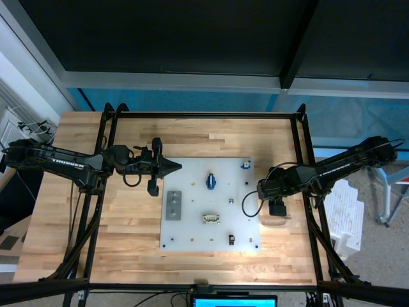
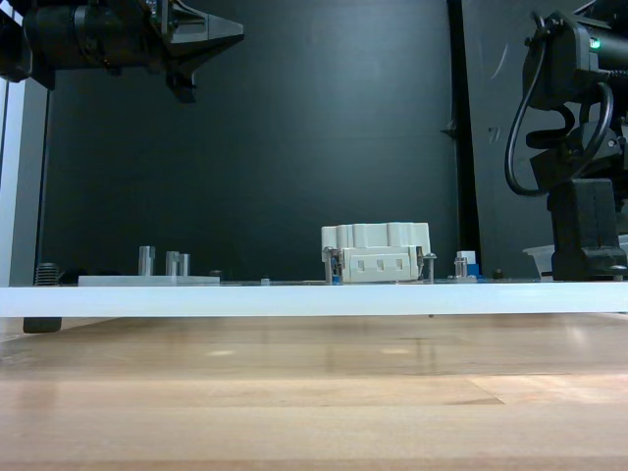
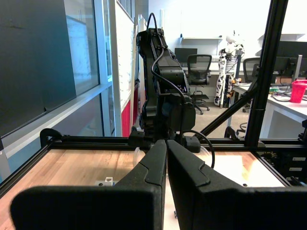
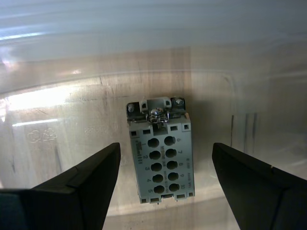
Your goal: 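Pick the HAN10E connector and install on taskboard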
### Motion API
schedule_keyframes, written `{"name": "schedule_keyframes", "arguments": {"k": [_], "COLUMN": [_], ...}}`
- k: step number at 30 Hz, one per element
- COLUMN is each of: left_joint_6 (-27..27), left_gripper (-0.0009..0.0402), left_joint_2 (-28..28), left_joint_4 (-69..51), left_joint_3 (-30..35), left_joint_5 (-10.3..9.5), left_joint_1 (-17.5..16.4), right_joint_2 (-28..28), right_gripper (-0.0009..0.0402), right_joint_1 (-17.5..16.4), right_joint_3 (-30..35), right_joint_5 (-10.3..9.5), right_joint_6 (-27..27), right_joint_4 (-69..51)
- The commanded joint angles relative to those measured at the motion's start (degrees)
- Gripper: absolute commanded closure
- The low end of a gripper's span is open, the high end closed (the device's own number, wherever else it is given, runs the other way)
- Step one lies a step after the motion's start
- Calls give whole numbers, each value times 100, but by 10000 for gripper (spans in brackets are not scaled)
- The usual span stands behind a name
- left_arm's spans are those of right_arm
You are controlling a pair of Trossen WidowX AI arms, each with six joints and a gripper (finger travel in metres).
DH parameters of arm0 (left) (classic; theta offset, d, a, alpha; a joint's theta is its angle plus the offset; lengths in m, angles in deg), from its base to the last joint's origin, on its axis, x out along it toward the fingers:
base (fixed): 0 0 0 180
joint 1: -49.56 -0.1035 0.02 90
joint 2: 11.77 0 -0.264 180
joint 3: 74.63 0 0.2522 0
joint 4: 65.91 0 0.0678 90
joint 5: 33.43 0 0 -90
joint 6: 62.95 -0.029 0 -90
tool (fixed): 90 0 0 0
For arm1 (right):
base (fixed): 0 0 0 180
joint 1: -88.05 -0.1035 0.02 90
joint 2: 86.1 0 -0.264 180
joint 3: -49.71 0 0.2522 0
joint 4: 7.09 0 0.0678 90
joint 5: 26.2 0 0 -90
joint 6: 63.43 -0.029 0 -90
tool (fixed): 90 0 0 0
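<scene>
— Two pincers: where does each one sit?

— My right pincer hangs point-down over the clear tray, which lies just off the right edge of the white board. It is spread wide, with one finger on either side of the plug and neither touching it. My left pincer is high in the air over the board's far left corner. It points level across the table, its fingers pressed together on nothing.

— And the plug itself?

— It lies flat on the tray floor. It is pale grey, with ten round holes facing up in two rows and a metal bracket with a screw at one end.

— What is on the board?

— There is a grey block near the left edge and a blue fitting toward the far side. A pale socket sits about the middle, and a small black part is near the front.

— The surface?

— The table is made of pale wooden strips and is boxed in by a black metal frame. Seen from table height, the board sits slightly above the wood.

— The room?

— Dark panels and a strip of blue floor lie beyond the far edge. A screen glows at the near one. My left wrist looks out on a bright office with tall windows, office chairs, desks and a red tub.
</scene>
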Motion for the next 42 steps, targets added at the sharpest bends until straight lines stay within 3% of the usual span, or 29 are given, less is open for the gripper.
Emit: {"name": "schedule_keyframes", "arguments": {"k": [1,26,33,42], "left_joint_6": [0,0,0,0], "left_gripper": [392,392,392,392], "left_joint_2": [0,0,0,0], "left_joint_4": [2,2,0,0], "left_joint_3": [0,0,0,0], "left_joint_5": [0,0,0,0], "left_joint_1": [0,0,0,0], "right_joint_2": [35,-61,-236,-350], "right_gripper": [151,339,366,369], "right_joint_1": [2,0,0,0], "right_joint_3": [0,46,417,1416], "right_joint_5": [0,-20,-17,-17], "right_joint_6": [-2,0,22,20], "right_joint_4": [28,-17,-566,-1845]}}
